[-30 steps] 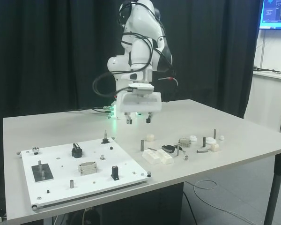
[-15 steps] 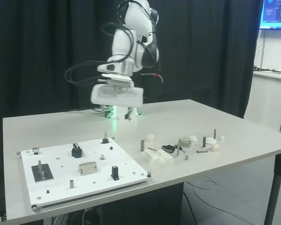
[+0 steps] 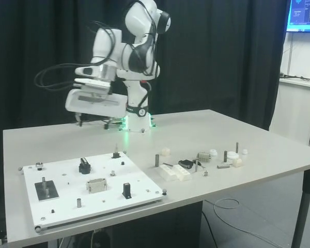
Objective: Remove bolt 4.
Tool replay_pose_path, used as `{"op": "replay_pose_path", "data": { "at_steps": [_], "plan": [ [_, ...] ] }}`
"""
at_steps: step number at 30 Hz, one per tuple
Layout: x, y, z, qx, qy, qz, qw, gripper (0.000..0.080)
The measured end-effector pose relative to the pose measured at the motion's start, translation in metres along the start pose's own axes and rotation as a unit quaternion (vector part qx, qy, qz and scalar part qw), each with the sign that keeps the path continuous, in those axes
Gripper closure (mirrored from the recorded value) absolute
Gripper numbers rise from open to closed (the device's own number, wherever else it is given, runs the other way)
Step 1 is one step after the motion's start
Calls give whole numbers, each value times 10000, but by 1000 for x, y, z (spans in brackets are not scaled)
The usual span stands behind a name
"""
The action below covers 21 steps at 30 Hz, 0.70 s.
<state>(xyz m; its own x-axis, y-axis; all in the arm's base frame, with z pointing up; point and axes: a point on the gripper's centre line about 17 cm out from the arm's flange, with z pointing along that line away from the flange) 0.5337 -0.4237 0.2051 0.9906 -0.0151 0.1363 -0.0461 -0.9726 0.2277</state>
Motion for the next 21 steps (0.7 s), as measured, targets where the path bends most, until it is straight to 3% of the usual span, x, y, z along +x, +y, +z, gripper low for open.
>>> {"op": "replay_pose_path", "data": {
  "at_steps": [7, 13, 21],
  "plan": [
    [-36, 38, 15, 24, -164, 89, 9998, 3],
    [-65, 68, 26, 108, -197, 348, 9991, 3],
    [-97, 95, 35, 390, -128, 1085, 9933, 3]
  ]
}}
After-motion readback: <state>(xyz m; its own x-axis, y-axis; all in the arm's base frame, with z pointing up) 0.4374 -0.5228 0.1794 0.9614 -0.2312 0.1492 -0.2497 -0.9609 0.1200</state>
